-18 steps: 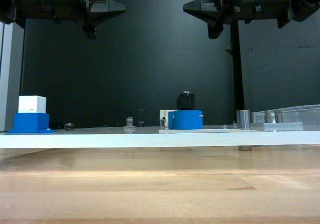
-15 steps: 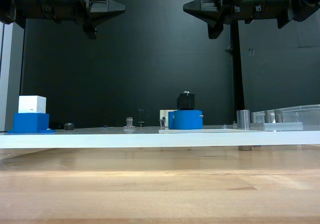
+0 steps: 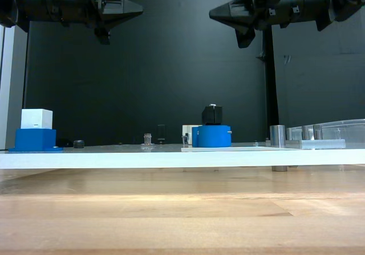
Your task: Remove the 16mm cylinder and place in the container
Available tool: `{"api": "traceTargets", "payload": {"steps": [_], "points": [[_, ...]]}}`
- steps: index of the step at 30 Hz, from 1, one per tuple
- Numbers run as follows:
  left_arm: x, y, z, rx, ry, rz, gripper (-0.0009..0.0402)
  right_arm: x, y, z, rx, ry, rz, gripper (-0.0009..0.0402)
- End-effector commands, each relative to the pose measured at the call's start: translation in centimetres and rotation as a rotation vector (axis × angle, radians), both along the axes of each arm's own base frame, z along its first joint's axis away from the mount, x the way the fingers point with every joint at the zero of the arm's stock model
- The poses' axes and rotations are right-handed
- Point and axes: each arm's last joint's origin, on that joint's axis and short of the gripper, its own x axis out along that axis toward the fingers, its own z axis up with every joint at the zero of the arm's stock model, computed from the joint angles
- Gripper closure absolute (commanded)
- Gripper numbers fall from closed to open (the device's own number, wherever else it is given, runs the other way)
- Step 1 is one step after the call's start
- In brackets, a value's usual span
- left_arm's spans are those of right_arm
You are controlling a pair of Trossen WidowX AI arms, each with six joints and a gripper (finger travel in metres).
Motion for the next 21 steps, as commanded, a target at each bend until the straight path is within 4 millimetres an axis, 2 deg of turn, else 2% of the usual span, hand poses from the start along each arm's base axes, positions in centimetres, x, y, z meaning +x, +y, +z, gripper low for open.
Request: {"api": "traceTargets", "payload": {"steps": [1,8,15,21], "points": [[0.0,0.0,0.0,0.0,0.0,0.0,0.0393,0.1,0.1,0.1,0.004,0.097,0.004,0.0393],[0.0,0.0,0.0,0.0,0.0,0.0,0.0393,0.0,0.7,0.5,0.011,0.317,0.026,0.0393],[0.0,0.0,0.0,0.0,0.0,0.0,0.0393,-1.0,1.2,0.4,0.013,0.554,0.048,0.0393],[0.0,0.0,0.0,0.0,0.0,0.0,0.0393,-1.7,2.0,0.6,0.016,0.672,0.072,0.0393]]}}
